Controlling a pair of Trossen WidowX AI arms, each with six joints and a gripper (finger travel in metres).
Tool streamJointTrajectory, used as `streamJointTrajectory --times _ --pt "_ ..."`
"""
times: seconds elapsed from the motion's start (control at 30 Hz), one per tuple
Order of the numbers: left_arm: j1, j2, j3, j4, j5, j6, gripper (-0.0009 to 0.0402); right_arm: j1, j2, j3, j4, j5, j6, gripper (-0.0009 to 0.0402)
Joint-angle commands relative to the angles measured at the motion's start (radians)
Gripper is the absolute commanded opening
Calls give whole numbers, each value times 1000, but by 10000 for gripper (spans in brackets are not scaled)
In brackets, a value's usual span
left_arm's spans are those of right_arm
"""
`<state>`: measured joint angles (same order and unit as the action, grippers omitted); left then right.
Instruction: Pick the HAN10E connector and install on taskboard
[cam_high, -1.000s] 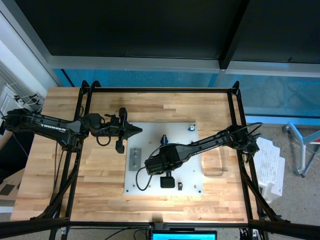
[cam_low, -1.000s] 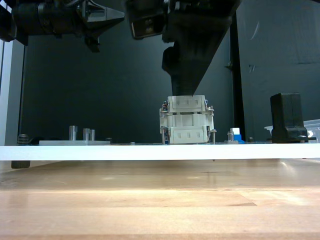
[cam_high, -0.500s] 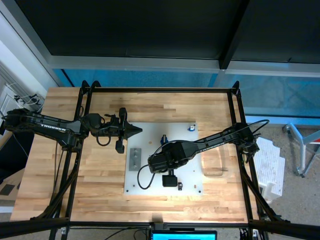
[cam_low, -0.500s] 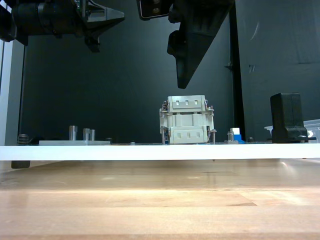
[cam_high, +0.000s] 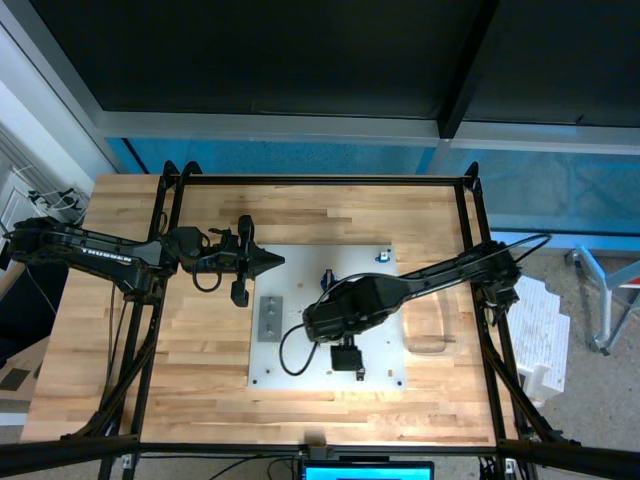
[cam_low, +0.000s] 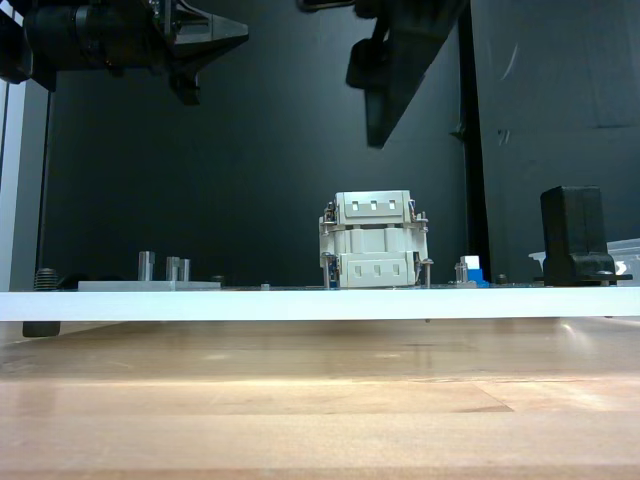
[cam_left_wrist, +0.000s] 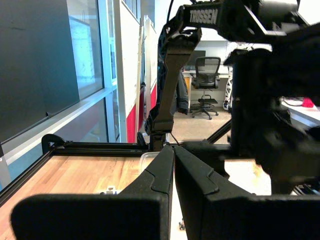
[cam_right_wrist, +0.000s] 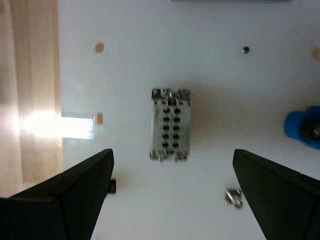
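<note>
Overhead view of a wooden surface (cam_high: 150, 350) with a white taskboard (cam_high: 385, 345) at the centre of the frame and one black arm reaching in from each side.

The connector (cam_low: 374, 240) stands on the board, free of both grippers. In the low view it sits at the middle of the frame as two pale stacked sections flat on the plate. In the right wrist view it lies on the white board with its two rows of pin holes facing the camera. The high view hides it under the right arm.

The right gripper (cam_high: 345, 356) hangs above the connector, clear of it. Its fingers (cam_right_wrist: 75, 195) are wide apart and hold nothing. The left gripper (cam_high: 278, 260) is parked at the board's upper left edge, with its fingers (cam_left_wrist: 155, 185) pressed together.

The task looks almost finished. The connector appears seated and let go, and probably only the right arm's retreat remains. How firmly the connector is latched cannot be told.

A clear tray (cam_high: 430, 350) lies just right of the board, and nothing can be made out inside it. The board also carries a grey block (cam_high: 269, 318) and a blue part (cam_right_wrist: 302, 127).
</note>
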<state>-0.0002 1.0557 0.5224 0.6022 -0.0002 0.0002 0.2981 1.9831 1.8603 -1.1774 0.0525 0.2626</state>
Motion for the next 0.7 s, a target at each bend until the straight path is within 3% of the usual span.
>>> streamJointTrajectory --times 0.03,0.4,0.7 --pt "0 0 0 0 0 0 1 -13 -55 -50 2 8 -23 328" --pt "0 0 0 0 0 0 1 -118 -266 -256 123 8 -79 305" --pt "0 0 0 0 0 0 1 -214 -423 -397 358 11 -148 256"
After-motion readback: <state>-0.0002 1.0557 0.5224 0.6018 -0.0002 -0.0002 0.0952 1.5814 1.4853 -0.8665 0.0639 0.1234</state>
